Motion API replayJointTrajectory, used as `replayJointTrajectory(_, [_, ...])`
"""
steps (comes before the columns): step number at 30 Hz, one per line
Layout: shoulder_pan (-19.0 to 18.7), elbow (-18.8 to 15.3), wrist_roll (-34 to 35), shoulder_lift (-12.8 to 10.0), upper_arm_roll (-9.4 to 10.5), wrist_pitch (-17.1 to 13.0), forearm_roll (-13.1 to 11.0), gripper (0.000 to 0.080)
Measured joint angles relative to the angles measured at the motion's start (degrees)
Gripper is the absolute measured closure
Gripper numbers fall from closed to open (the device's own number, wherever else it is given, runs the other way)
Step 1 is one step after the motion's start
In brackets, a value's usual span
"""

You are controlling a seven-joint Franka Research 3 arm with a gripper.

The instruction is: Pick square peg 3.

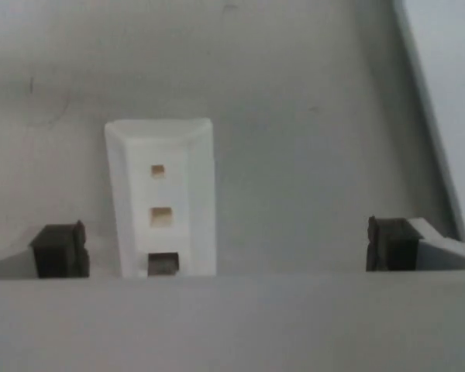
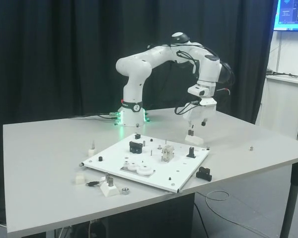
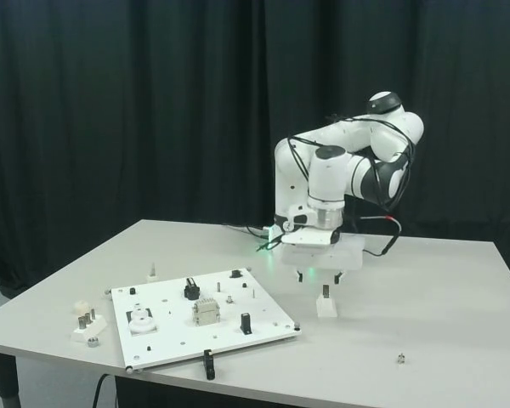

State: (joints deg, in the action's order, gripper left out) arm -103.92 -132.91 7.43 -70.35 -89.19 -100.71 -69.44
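No text, label or number can be read anywhere; the screen at two o'clock shows only marks too small to make out.

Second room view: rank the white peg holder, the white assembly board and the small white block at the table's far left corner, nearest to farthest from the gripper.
1. white peg holder: on the table directly beneath the gripper.
2. white assembly board: on the table, off to one side of the gripper.
3. small white block: beyond the board, by the table's corner.
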Motion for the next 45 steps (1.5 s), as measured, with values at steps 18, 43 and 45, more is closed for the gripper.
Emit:
replayJointTrajectory(18, [-0.04,-1.71,-0.62,0.91,4.63,0.04,-1.55,0.0003])
replayJointTrajectory(43, [-1.39,-3.10,-0.65,1.16,7.44,0.35,-2.84,0.0114])
replayJointTrajectory(45, [-1.50,-3.17,-0.53,1.16,7.43,0.35,-2.84,0.0114])
